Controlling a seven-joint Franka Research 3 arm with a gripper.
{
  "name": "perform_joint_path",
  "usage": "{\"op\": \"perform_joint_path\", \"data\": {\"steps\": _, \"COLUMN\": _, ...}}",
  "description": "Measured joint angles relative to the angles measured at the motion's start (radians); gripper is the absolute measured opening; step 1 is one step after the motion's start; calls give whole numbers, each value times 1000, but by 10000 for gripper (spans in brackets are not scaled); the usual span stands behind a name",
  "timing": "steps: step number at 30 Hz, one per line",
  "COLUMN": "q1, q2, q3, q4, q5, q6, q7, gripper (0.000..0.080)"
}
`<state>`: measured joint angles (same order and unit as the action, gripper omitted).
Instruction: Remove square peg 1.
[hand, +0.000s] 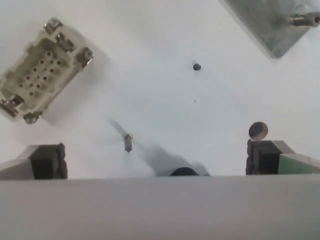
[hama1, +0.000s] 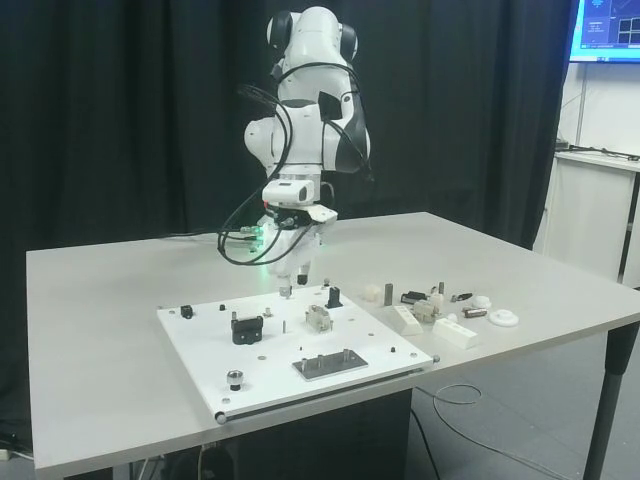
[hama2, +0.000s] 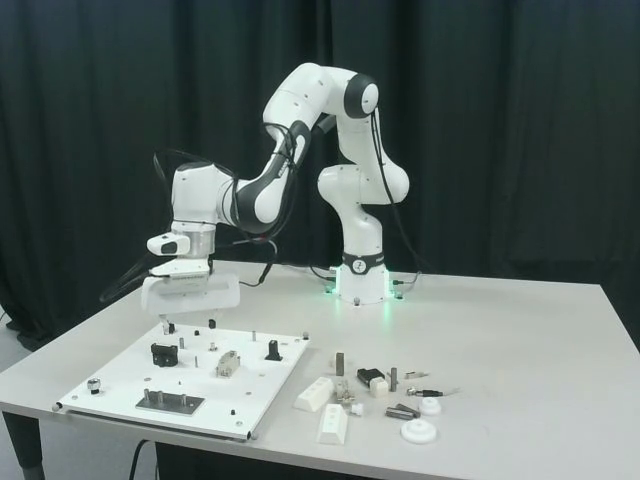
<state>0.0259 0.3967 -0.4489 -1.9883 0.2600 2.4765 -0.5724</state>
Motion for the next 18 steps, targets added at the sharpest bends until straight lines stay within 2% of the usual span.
{"op": "perform_joint_path", "data": {"steps": 6, "q1": 2, "q2": -4, "q3": 0, "q4": 5, "q5": -9, "q6": -14, "q7": 35, "gripper": 800}}
{"op": "perform_joint_path", "data": {"steps": 11, "q1": 9, "q2": -6, "q3": 0, "q4": 6, "q5": -55, "q6": -15, "q7": -38, "gripper": 800}}
{"op": "perform_joint_path", "data": {"steps": 18, "q1": 14, "q2": -7, "q3": 0, "q4": 6, "q5": -78, "q6": -15, "q7": -64, "gripper": 800}}
